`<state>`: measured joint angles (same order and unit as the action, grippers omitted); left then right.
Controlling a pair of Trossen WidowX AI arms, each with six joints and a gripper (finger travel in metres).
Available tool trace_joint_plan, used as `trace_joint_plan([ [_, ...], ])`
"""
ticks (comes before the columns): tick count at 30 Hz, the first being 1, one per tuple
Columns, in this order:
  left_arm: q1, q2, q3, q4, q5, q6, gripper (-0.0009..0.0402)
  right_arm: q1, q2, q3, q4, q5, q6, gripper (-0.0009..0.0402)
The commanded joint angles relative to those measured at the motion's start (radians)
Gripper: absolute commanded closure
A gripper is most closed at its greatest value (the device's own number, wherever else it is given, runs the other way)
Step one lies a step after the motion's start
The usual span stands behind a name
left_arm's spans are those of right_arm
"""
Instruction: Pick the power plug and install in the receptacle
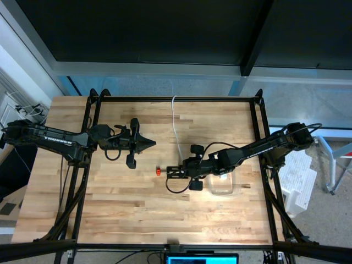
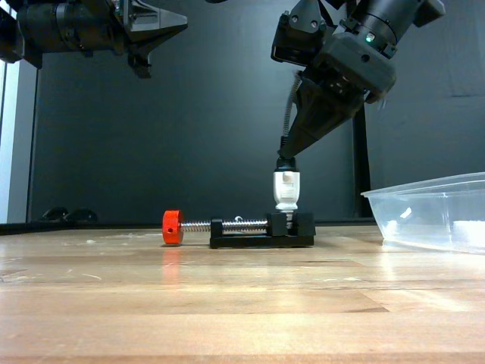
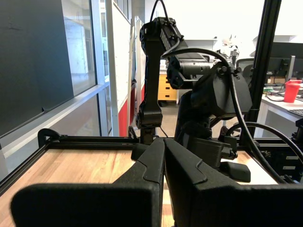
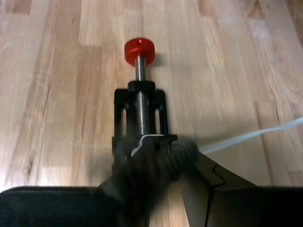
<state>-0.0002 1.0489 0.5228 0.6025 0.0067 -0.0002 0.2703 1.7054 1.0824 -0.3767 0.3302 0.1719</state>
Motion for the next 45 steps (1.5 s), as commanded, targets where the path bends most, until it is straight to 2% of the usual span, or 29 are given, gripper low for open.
trace_joint_plan([
  [1, 0.000, 0.000, 0.000, 0.000, 0.000, 0.000, 0.0393, 0.001, 0.005, -0.032, 0.050, 0.011, -0.002, 0.0393],
  [4, 0.000, 0.000, 0.000, 0.000, 0.000, 0.000, 0.0393, 0.002, 0.005, -0.036, 0.052, 0.019, -0.003, 0.0393],
  [20, 0.000, 0.000, 0.000, 0.000, 0.000, 0.000, 0.0393, 0.003, -0.029, -0.033, 0.045, 0.009, -0.007, 0.0387],
  [38, 0.000, 0.000, 0.000, 0.000, 0.000, 0.000, 0.0393, 0.003, -0.116, -0.032, 0.038, 0.014, -0.016, 0.0242],
  [45, 0.000, 0.000, 0.000, 0.000, 0.000, 0.000, 0.0393, 0.003, -0.181, -0.008, -0.047, 0.014, -0.016, 0.0206],
])
